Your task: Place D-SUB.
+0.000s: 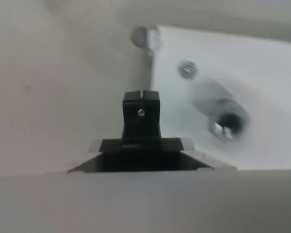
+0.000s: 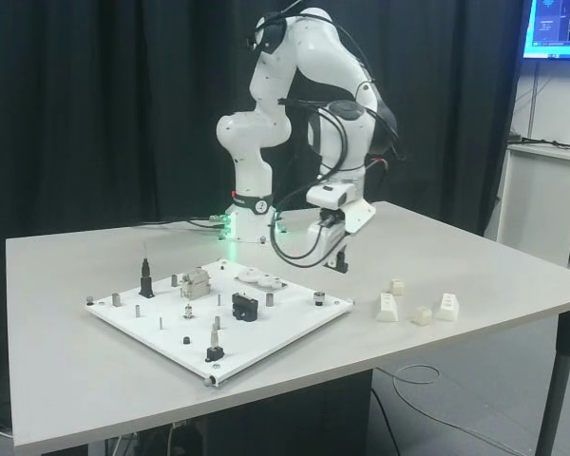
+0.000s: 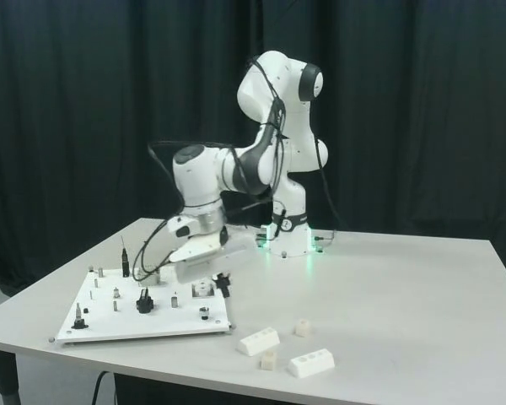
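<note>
A: The pincer (image 2: 341,258) hangs in the air over the corner of the white board (image 2: 294,328). It points down and a bit sideways. Its fingers are squeezed on a small black part, the D-SUB (image 1: 141,116).

B: Where is that part?

A: It is up in the pincer, off the table (image 2: 475,252). In the wrist view it sticks out between the fingers. It has a tiny shiny dot on its face. Below it are the edge of the board and the grey table.

B: What is on the board?

A: Little pegs and posts. A black block (image 2: 244,307) sits near the middle. A thin black pin (image 2: 145,275) stands tall at the far side. A grey box (image 2: 197,282) is close to it. In the wrist view a shiny nut (image 1: 224,126) and a small screw (image 1: 187,68) are on the board.

B: And beside the board?

A: Four small white blocks (image 2: 419,307) lie on the table, near each other, apart from the board.

B: And the arm?

A: The white arm (image 2: 294,85) bends high over the table. A green light (image 2: 228,224) glows at its foot.
</note>
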